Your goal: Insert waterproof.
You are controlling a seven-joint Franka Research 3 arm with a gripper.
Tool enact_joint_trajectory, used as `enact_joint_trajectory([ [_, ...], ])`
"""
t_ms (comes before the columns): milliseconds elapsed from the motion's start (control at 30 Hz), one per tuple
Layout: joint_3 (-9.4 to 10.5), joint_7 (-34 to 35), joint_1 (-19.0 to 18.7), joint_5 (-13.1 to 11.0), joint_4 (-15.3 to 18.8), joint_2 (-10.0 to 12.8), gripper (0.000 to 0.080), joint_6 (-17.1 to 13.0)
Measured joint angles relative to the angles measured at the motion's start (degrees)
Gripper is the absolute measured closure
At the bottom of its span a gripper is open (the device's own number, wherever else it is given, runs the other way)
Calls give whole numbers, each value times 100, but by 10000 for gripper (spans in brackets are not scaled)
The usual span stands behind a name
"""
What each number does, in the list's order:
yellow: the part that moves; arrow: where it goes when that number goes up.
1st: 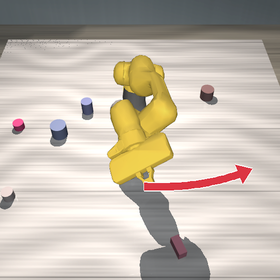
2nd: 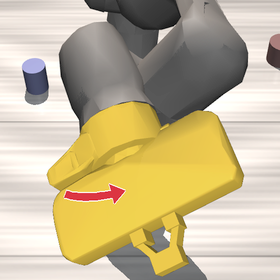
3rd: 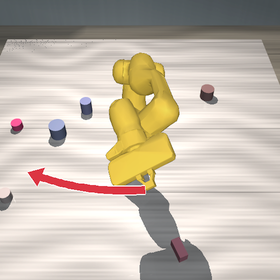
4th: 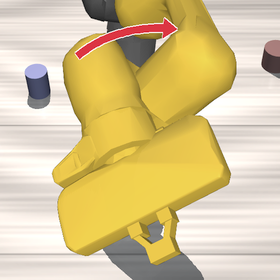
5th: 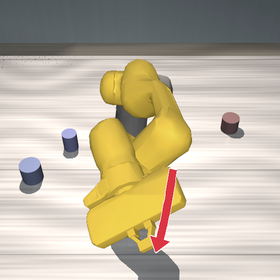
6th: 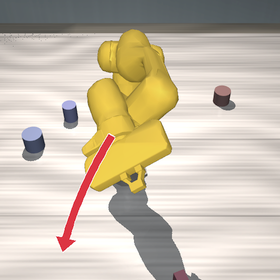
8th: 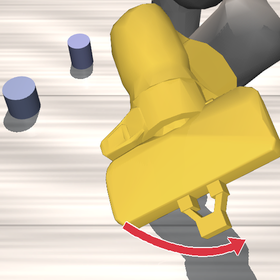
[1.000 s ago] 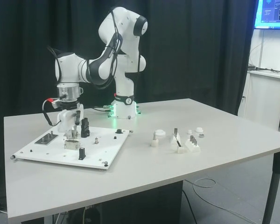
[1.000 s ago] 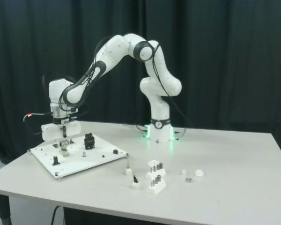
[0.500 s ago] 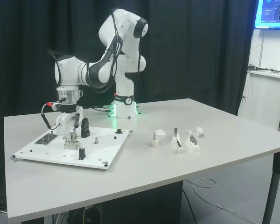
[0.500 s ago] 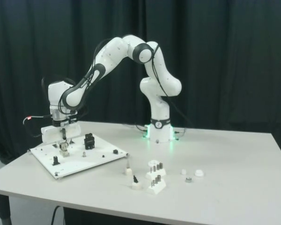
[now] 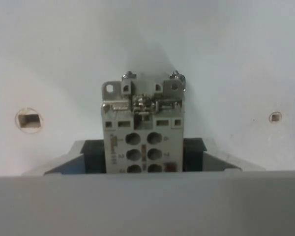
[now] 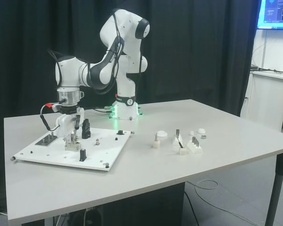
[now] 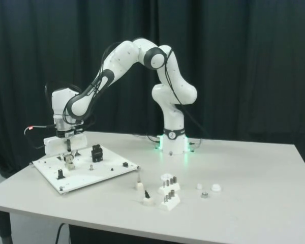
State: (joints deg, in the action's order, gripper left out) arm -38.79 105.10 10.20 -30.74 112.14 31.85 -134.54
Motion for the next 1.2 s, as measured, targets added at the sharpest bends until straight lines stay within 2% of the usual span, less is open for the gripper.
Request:
enact_joint_trajectory([
  [533, -1, 47, -26, 13, 0, -1, 489, 14],
  [833, -9, 47, -30, 103, -2, -15, 489, 148],
  [1200, 0, 138, -31, 105, -1, 15, 489, 107],
])
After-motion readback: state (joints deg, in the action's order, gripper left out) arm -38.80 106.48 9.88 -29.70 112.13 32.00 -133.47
